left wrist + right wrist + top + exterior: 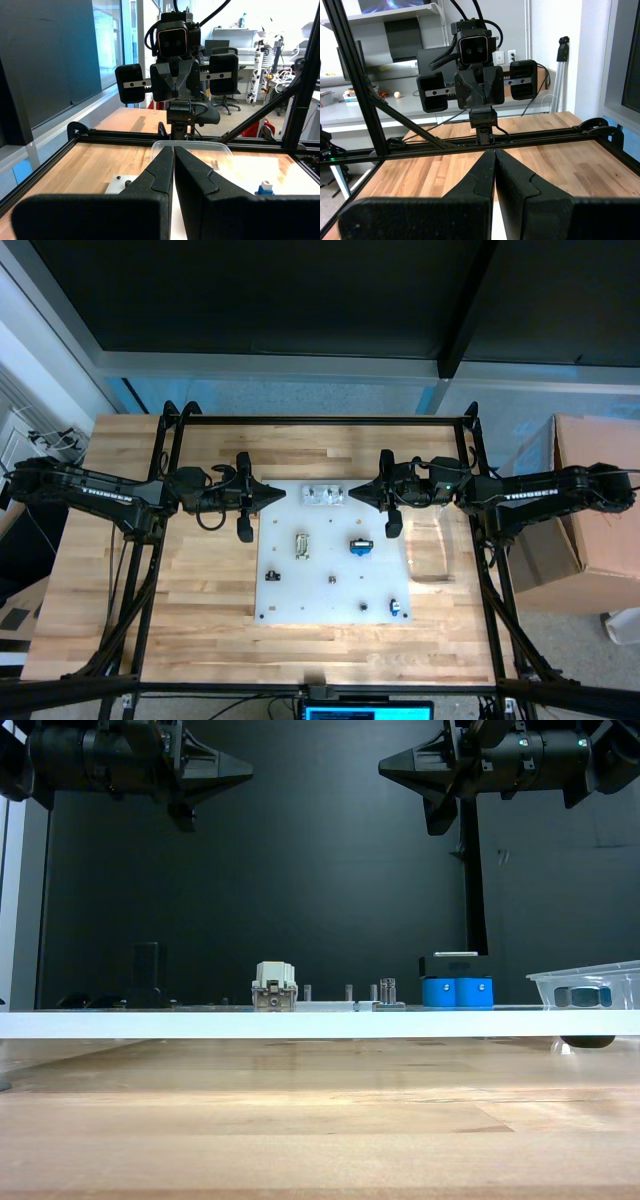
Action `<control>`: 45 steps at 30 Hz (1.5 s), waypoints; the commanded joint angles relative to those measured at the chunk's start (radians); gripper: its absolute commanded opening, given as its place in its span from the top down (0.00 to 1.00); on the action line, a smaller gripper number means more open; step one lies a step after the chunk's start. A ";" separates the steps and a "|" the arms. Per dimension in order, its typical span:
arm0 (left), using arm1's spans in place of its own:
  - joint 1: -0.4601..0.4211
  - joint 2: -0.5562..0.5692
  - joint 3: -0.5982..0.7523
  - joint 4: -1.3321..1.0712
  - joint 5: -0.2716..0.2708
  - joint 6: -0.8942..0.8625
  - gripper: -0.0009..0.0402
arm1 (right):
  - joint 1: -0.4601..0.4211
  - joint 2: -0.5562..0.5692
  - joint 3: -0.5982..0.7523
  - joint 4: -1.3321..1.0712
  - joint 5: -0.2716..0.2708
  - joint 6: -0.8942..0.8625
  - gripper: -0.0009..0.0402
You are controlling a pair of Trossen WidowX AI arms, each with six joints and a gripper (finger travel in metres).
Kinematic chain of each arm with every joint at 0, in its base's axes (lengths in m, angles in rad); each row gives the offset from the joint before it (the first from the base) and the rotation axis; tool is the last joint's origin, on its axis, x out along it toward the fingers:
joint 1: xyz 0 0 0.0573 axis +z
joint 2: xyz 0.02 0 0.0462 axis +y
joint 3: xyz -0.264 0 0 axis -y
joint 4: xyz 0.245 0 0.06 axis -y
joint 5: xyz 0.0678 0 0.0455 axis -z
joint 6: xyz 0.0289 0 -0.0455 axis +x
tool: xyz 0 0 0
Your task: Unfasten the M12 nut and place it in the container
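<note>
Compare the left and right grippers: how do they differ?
The left gripper hovers over the white board's far left corner, the right gripper right of its far middle. The left gripper points rightward, the right gripper leftward. The M12 nut, on its stud, sits nearer the right gripper than the left. Both are shut, held high.

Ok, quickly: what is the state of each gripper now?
Left gripper: shut, empty, high above the board's far left.
Right gripper: shut, empty, high above its far right.
</note>
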 commanded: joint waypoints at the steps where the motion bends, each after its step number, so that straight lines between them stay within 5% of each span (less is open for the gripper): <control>1: 0.000 0.000 0.000 0.000 0.041 0.000 0.98 | 0.000 0.000 0.000 0.000 0.001 0.000 0.98; 31: 0.000 0.000 0.000 0.000 0.041 0.000 0.98 | 0.006 0.000 0.004 -0.026 0.000 0.009 0.98; 41: 0.000 0.000 0.000 0.000 0.041 0.000 0.98 | 0.179 0.001 0.143 -0.491 0.014 0.044 0.98; 45: 0.000 0.000 0.000 0.000 0.041 0.000 0.98 | 0.262 0.001 0.172 -0.623 0.085 0.144 0.98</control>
